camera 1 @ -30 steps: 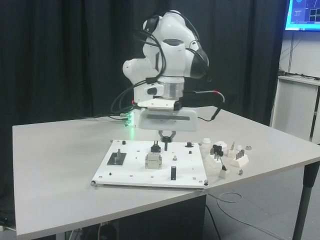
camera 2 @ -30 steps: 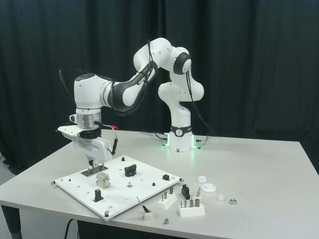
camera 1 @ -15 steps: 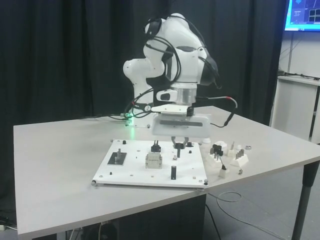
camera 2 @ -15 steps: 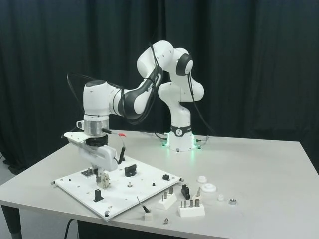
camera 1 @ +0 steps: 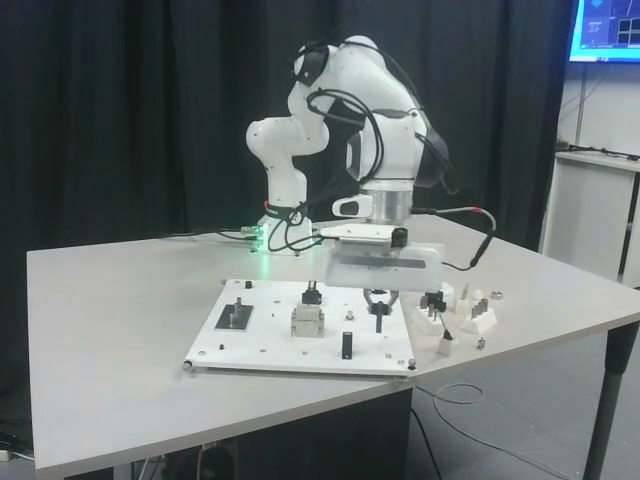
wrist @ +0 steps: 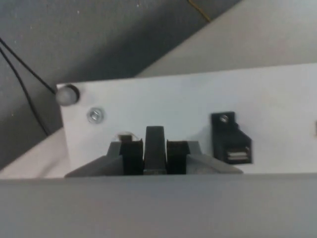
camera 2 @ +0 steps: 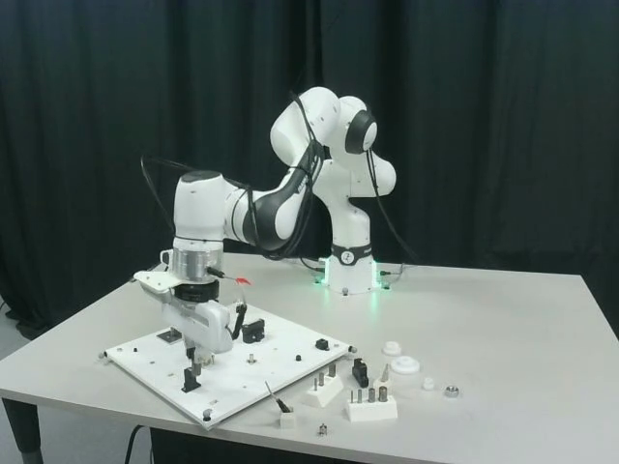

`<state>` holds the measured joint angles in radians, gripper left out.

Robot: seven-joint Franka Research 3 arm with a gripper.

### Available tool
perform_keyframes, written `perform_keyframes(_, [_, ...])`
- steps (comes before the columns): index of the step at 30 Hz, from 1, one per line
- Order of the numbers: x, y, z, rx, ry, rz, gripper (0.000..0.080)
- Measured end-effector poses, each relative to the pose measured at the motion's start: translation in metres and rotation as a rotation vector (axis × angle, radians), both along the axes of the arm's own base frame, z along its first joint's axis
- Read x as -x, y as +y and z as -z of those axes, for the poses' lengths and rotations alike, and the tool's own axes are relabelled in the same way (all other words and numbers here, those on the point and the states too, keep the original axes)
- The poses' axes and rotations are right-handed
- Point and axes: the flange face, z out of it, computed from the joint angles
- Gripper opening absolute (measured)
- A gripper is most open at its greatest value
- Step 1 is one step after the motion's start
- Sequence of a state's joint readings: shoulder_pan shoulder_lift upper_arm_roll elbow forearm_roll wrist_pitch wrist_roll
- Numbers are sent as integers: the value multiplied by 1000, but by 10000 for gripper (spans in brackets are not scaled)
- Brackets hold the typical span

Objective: Insert square peg 4.

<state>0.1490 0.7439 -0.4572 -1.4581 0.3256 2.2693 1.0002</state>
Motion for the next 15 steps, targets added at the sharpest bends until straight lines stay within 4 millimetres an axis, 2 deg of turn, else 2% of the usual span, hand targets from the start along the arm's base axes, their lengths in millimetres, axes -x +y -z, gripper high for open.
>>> perform_keyframes(15, [-14,14,20,46,-1,-53,97])
